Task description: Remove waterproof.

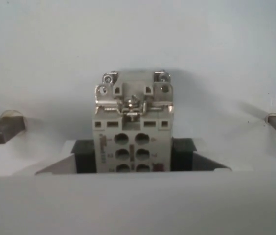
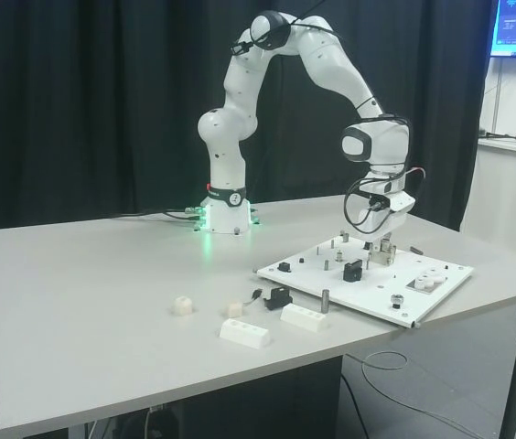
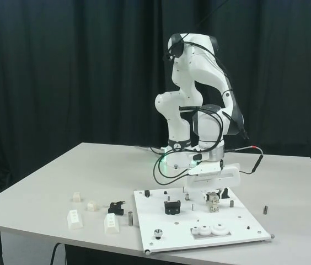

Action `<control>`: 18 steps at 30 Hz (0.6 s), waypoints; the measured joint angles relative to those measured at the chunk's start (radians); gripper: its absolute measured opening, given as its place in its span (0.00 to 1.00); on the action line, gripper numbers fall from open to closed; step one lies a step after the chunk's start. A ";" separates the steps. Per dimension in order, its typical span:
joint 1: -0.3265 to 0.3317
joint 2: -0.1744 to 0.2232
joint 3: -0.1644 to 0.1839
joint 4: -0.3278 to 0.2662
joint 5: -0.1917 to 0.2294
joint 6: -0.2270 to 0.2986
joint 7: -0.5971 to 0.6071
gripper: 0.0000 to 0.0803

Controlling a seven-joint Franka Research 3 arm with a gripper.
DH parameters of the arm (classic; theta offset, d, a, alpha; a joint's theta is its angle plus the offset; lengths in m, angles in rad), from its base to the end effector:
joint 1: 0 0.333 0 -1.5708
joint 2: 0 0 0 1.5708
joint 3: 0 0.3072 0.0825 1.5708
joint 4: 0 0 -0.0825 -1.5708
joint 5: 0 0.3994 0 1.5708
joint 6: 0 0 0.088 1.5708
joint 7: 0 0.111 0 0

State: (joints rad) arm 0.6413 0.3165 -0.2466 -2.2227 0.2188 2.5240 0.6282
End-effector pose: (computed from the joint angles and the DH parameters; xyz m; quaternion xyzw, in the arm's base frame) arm 0.5147 0.2096 0.2099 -0.9797 0.1989 0.0122 0.0220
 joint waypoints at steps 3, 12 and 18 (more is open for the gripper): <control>0.000 -0.001 0.000 0.000 0.000 -0.001 0.000 0.39; 0.000 -0.006 -0.001 0.000 0.000 -0.005 0.000 0.39; 0.000 -0.011 -0.002 0.000 0.000 -0.011 0.000 0.39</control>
State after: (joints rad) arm 0.6409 0.3054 -0.2487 -2.2226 0.2188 2.5133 0.6282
